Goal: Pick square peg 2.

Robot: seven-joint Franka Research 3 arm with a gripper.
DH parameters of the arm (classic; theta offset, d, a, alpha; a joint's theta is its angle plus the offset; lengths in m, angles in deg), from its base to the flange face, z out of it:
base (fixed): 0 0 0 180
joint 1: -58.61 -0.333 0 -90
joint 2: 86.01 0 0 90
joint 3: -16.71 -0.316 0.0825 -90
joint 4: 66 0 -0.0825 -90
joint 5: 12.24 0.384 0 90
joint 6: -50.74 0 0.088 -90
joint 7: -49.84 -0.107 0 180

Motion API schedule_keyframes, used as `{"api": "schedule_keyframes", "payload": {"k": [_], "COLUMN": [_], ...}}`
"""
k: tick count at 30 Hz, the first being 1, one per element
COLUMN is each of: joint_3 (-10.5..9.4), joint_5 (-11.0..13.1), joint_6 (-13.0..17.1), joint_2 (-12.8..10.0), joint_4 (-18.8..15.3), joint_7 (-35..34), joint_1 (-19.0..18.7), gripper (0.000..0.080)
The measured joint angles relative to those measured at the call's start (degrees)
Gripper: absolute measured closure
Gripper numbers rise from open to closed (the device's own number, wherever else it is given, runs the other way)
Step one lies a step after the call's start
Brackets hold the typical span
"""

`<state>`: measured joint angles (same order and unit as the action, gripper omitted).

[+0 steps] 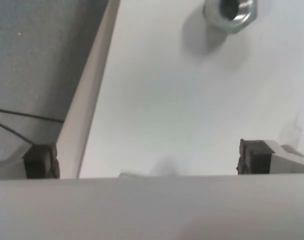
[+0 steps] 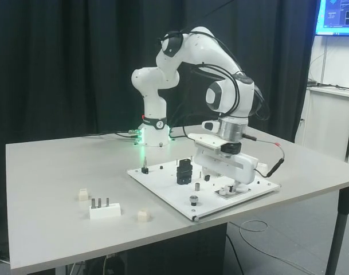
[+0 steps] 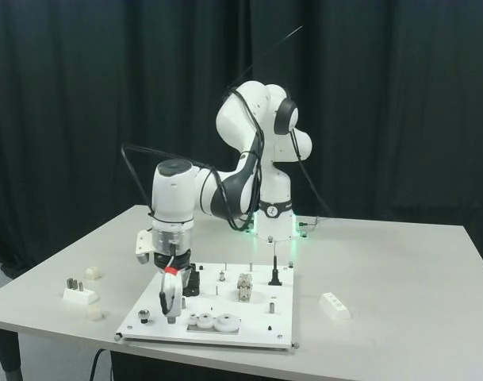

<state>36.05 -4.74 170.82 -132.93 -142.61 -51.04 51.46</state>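
Note:
In the wrist view my gripper point(image 1: 147, 159) is open, its two black pads point(image 1: 41, 161) far apart with nothing between them. It hangs low over the white board point(image 2: 163, 182) near the board's front corner, seen in both room views point(image 2: 207, 176) point(image 3: 171, 316). The pegs point(image 2: 100, 201) stand upright in a small white holder point(image 2: 104, 212) on the grey table, well off the board and far from the gripper. The same holder point(image 3: 79, 294) shows in the second room view. I cannot tell which peg is square peg 2.
A metal nut point(image 1: 229, 12) point(image 2: 193, 200) point(image 3: 143, 316) stands on the board close to the gripper. The board also carries a black block point(image 2: 184, 172), white gears point(image 3: 209, 321) and small posts. Small white blocks point(image 2: 142, 215) point(image 2: 82, 194) lie on the table, and a white part point(image 3: 335, 305) lies beside the board.

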Motion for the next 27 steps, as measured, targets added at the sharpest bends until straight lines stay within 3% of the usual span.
{"api": "schedule_keyframes", "payload": {"k": [18, 27], "joint_3": [-0.29, -0.29], "joint_5": [-2.18, -2.97], "joint_6": [-0.53, -2.15], "joint_2": [0.08, 1.24], "joint_4": [0.19, 0.84], "joint_7": [2.40, 3.82], "joint_1": [1.62, 1.82], "gripper": [0.0003, 0.0003]}}
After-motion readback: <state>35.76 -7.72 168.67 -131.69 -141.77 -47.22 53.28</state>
